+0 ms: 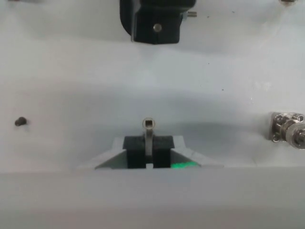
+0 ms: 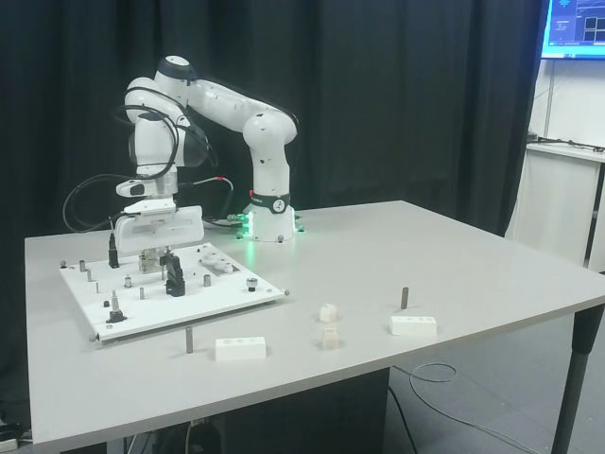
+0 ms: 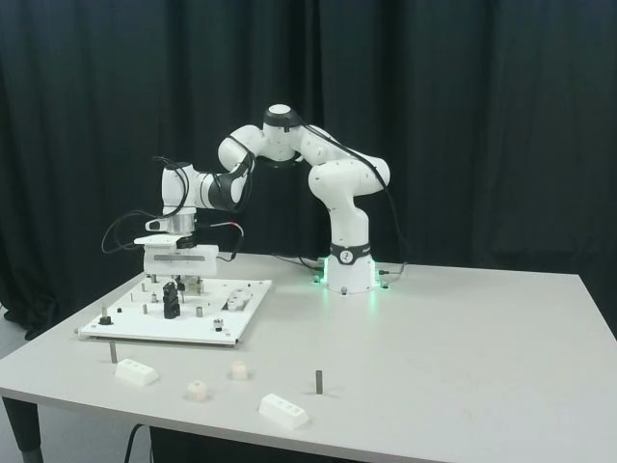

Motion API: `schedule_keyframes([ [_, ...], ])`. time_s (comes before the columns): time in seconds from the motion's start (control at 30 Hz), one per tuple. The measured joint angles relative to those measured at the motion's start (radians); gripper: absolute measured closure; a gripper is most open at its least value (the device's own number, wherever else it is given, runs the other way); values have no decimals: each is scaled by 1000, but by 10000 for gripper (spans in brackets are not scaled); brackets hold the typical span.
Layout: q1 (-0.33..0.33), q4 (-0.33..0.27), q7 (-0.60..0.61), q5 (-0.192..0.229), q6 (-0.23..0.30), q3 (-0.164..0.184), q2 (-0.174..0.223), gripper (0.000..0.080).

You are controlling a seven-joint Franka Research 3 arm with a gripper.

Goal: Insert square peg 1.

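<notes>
The gripper (image 1: 148, 160) is clamped on a slim grey peg (image 1: 148, 138), square at its tip, which stands upright between the black fingers (image 1: 136, 152) at the lower centre of the wrist frame, just above the flat white board (image 2: 227, 288). In the first room view the board lies at the left of the grey table (image 2: 425, 255), with the arm (image 2: 217, 99) bent over it. Several small upright pins and a black block (image 2: 174, 274) stand on the board; in the wrist frame the same block (image 1: 155, 21) shows at the top, and a metal fitting (image 1: 288, 129) with screws sits at the right edge. Off the board, near the table's front edge, lie two white rectangular blocks (image 2: 240, 348) (image 2: 413, 325), two small cubes (image 2: 328, 312) (image 2: 329, 337) and a dark upright pin (image 2: 405, 298).
</notes>
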Motion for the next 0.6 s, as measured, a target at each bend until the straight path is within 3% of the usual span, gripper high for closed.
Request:
schedule_keyframes([
  [0.6, 1, 0, 2, 0, 12, 2, 0, 776],
])
